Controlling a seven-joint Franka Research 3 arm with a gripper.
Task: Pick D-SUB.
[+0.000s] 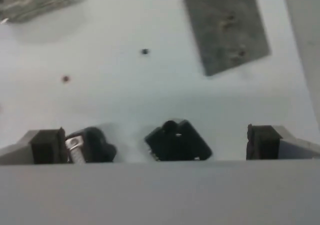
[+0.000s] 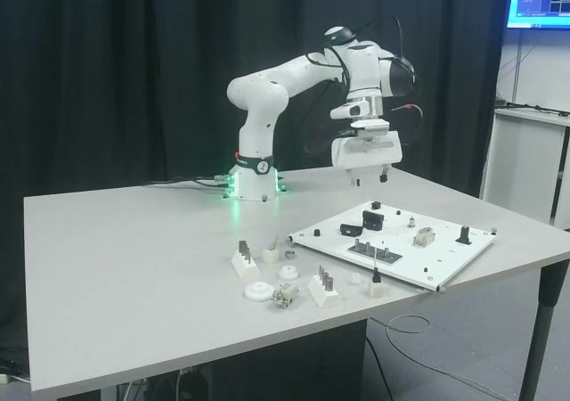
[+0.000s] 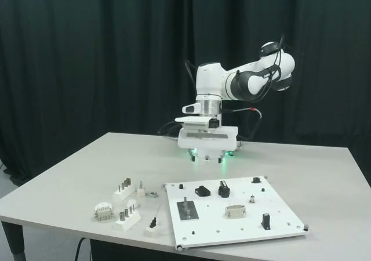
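So we're hovering the gripper (image 1: 155,145) high over the white board (image 3: 278,214), jaws spread and holding nothing, lining up early. The D-SUB (image 3: 235,211) is sitting well below them, beside the grey plate (image 3: 187,210).

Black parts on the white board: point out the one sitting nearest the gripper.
The black part at the board's back edge, almost under the gripper. The flatter black part lies beside it; the upright one stands near the front.
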